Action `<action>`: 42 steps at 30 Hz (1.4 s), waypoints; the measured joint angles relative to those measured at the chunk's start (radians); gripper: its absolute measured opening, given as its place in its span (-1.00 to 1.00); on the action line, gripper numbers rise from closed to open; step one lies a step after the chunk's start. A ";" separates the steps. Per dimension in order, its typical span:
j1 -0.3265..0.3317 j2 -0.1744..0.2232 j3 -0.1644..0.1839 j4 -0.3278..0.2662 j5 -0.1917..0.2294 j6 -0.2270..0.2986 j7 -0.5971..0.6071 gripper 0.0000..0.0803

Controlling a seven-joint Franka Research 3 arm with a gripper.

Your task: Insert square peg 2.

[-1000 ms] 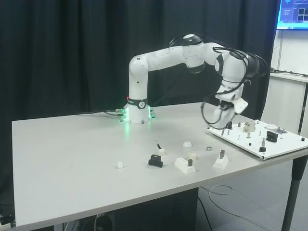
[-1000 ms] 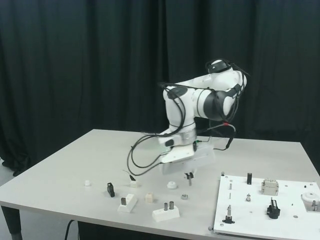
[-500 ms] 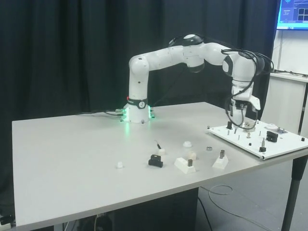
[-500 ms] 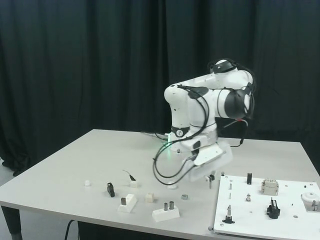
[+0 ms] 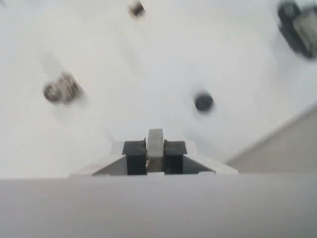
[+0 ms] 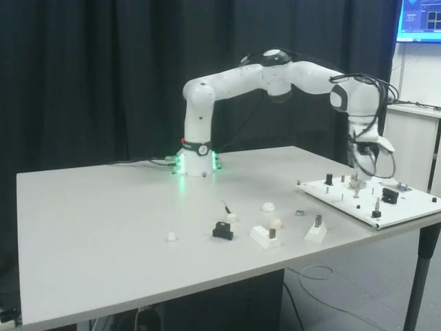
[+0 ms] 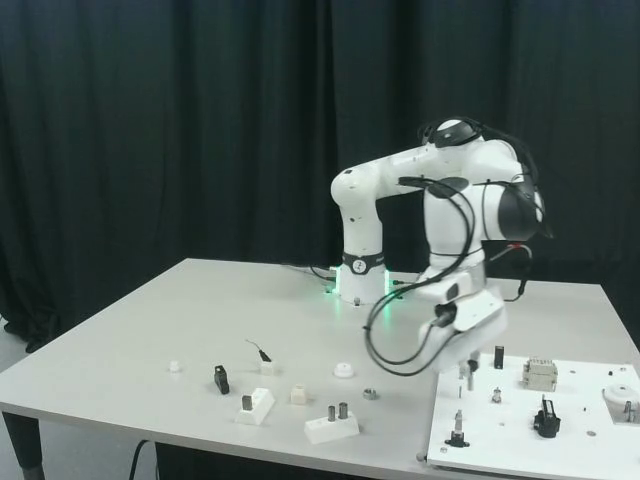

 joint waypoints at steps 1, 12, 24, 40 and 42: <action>0.004 -0.001 0.003 0.005 0.000 0.010 -0.012 -0.83; 0.026 -0.003 0.017 0.044 -0.001 0.091 -0.023 -0.83; 0.020 -0.002 0.025 0.076 -0.031 0.148 -0.281 -0.83; -0.003 -0.002 0.076 0.087 -0.032 0.186 -0.406 -0.83; -0.005 -0.002 0.082 0.087 -0.032 0.188 -0.412 -0.83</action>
